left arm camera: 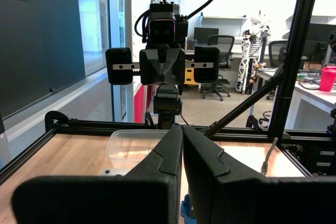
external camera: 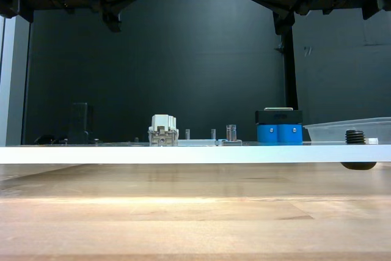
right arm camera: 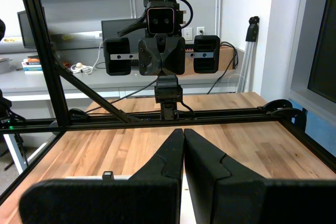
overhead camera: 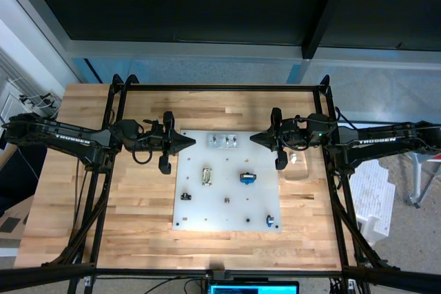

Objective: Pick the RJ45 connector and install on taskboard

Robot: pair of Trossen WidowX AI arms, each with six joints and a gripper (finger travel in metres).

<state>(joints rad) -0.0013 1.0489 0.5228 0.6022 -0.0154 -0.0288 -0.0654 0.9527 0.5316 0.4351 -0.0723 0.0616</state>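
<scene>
Left gripper (overhead camera: 193,141), right gripper (overhead camera: 252,138) (above taskboard (overhead camera: 207,206))

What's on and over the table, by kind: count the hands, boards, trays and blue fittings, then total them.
Hands: 2, left hand and right hand, both shut, raised above the taskboard's left and right sides.
Taskboard: 1
Clear tray: 1
Blue fittings: 2
Total: 6

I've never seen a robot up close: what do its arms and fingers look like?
The left arm and right arm are black, marked TROSSEN in white, with looped black cables. The left gripper, over the far left of the board, and the right gripper, over its far right, each end in two black wedge-shaped fingers, shut to a point.
</scene>
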